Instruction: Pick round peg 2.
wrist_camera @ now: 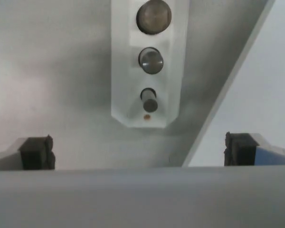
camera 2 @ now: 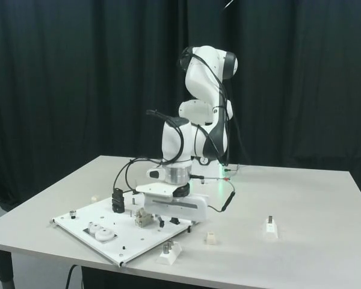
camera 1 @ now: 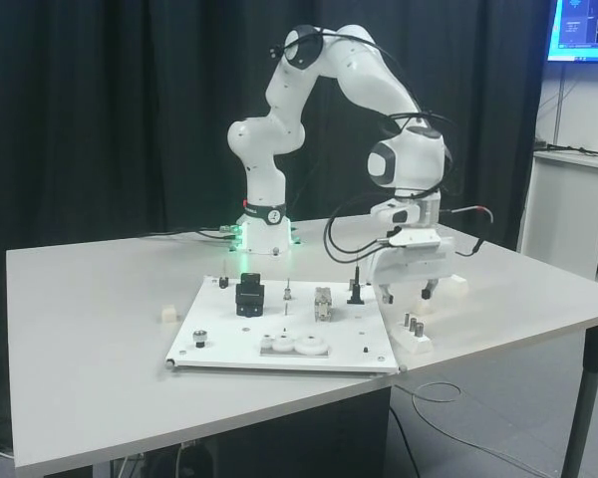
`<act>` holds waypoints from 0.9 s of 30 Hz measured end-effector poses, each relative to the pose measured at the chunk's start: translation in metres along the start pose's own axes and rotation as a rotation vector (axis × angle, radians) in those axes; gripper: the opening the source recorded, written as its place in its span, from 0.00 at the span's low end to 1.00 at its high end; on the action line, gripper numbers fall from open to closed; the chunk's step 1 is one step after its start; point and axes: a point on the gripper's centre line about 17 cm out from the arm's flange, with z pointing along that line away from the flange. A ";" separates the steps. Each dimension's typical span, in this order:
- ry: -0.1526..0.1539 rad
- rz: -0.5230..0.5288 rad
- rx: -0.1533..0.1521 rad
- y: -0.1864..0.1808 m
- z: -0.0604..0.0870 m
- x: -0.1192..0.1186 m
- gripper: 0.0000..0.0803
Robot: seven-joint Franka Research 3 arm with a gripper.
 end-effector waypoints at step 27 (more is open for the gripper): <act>-0.023 -0.007 0.001 -0.001 0.032 0.008 1.00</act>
